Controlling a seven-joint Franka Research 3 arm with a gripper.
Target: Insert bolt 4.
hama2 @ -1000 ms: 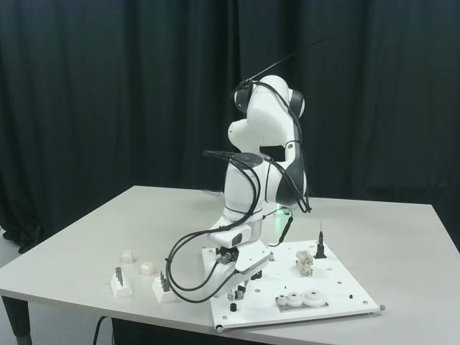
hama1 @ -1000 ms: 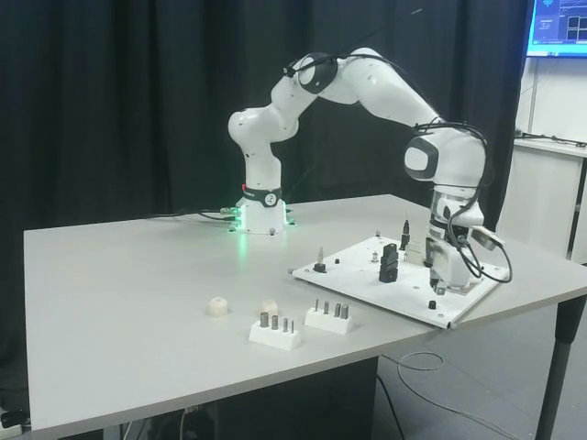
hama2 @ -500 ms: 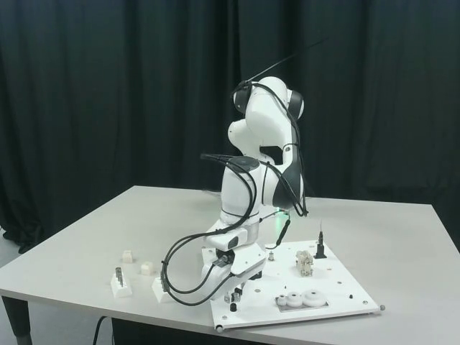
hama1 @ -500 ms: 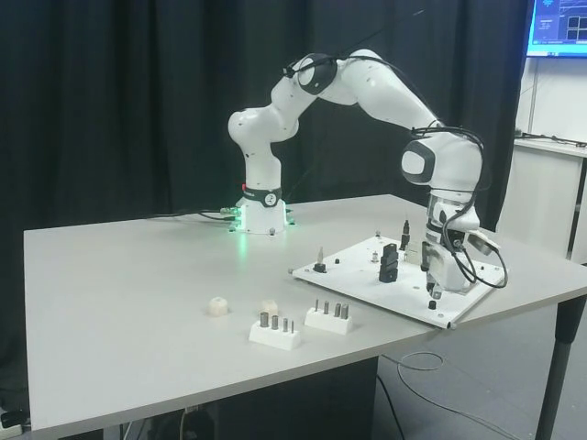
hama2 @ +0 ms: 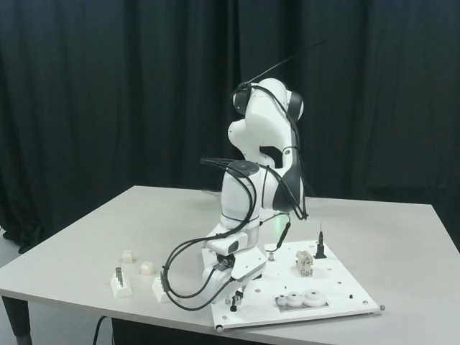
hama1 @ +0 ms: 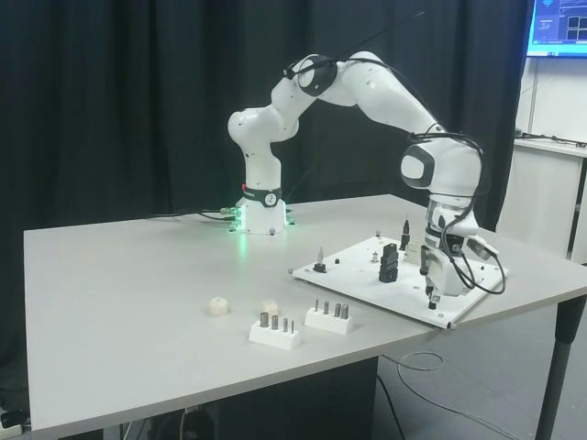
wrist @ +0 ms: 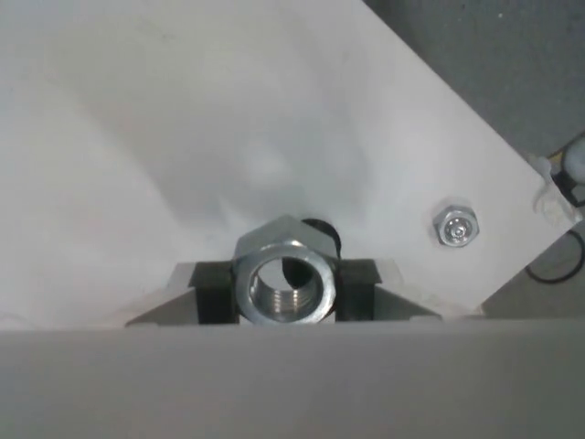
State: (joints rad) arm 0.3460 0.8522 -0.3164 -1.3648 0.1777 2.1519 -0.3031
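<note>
table (hama1: pixel 138 275) is carrying the white board (hama1: pixel 362 275) near its edge. arm (hama1: pixel 367 87) is reaching down over the board's near corner. gripper (wrist: pixel 284 291) is pinching a threaded hex bolt head (wrist: pixel 282 274) just above the board surface, beside a corner screw (wrist: pixel 455 226).

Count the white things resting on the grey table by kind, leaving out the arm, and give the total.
Bolt racks: 2
Small cubes: 2
Assembly board: 1
Total: 5
</note>
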